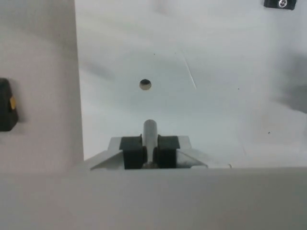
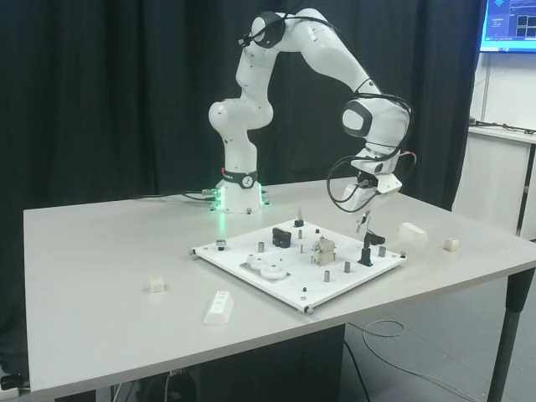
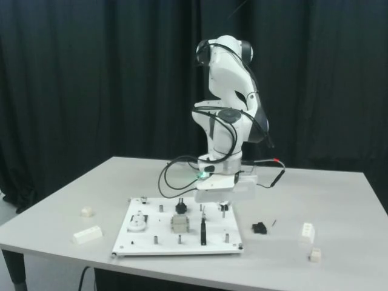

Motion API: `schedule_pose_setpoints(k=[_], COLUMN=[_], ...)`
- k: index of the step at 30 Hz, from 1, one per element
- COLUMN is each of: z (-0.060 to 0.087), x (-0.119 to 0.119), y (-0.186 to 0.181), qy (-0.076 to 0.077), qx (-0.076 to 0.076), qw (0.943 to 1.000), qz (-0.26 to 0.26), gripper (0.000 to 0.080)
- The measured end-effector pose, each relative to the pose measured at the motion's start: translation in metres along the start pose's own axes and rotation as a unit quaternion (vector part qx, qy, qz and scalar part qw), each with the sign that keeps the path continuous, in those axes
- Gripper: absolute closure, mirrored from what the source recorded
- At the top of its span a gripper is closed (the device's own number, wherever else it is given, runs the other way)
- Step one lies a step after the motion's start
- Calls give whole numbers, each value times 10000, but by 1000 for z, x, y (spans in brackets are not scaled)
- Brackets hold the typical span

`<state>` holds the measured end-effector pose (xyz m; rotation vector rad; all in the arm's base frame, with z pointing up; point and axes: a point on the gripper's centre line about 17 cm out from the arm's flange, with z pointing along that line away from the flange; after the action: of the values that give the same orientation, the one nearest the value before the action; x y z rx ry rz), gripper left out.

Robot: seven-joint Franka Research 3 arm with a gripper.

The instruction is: Place round peg 2.

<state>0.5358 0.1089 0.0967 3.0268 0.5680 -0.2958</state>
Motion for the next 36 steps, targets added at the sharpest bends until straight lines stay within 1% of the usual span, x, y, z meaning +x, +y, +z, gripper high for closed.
schedule_pose_setpoints(k=[3,6,12,14,20,24,29,33,36], z=[0,0,-1,-1,1,5,10,13,14], x=[0,1,7,10,27,40,55,64,69], y=[-1,-5,-24,-33,-64,-85,-109,-125,-135], qy=[2,13,81,125,349,501,648,703,714], qx=[9,52,214,279,420,438,399,379,368], qw=[10000,10000,9997,9995,9985,9978,9971,9968,9968], qz=[-1,7,21,14,20,57,63,78,58], gripper=[741,741,741,741,741,741,741,741,741])
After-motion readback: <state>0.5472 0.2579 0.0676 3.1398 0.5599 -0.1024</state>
